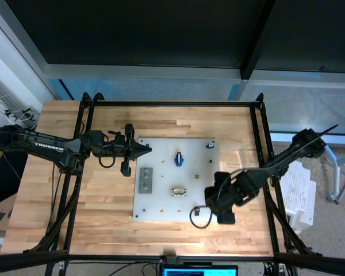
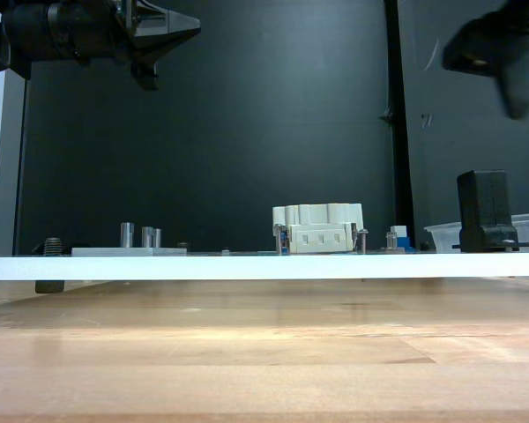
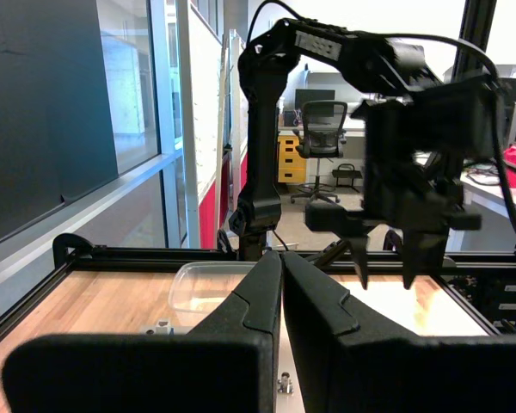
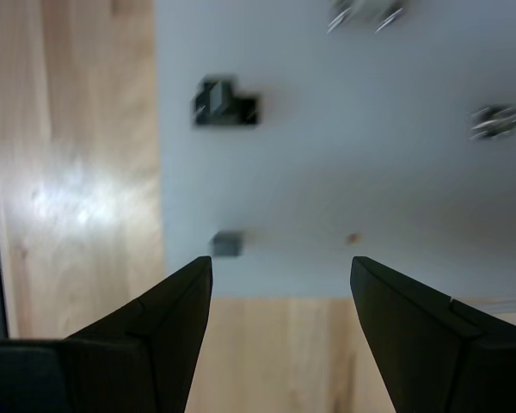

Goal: Pick the 16mm bar and install on taskboard

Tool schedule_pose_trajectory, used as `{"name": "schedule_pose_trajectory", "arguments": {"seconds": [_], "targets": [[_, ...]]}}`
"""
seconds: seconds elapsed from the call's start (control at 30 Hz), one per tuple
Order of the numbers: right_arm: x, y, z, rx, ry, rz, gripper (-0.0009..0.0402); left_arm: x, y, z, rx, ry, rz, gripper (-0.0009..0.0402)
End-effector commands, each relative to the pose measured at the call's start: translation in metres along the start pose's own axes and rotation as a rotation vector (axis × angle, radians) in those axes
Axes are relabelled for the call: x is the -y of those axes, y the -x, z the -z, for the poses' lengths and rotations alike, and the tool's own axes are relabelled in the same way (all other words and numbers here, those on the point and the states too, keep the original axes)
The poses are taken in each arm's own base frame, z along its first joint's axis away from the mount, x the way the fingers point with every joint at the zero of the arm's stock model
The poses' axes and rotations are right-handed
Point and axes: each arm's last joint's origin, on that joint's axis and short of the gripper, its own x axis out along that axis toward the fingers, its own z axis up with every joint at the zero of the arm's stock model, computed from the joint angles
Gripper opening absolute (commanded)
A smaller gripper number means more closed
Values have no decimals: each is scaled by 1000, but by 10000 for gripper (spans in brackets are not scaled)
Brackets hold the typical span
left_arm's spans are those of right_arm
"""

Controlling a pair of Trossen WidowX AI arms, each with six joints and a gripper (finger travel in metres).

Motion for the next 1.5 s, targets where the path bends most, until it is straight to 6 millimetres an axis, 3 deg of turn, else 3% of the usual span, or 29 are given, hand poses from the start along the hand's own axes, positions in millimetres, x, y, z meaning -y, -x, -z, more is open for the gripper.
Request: {"name": "schedule_pose_trajectory", "arguments": {"seconds": [0.03, 0.43, 0.8, 1.13, 1.5], "targets": [[19, 7, -10, 44, -20, 1, 223, 0, 0, 0, 0, 0, 0, 0], [84, 29, -40, 282, -40, 55, 215, 0, 0, 0, 0, 0, 0, 0], [123, 41, -44, 560, -87, 30, 132, 0, 0, 0, 0, 0, 0, 0], [138, 51, -30, 790, 1, 49, -5, 0, 0, 0, 0, 0, 0, 0], [153, 57, -25, 989, 45, 25, 0, 0, 0, 0, 0, 0, 0, 0]]}}
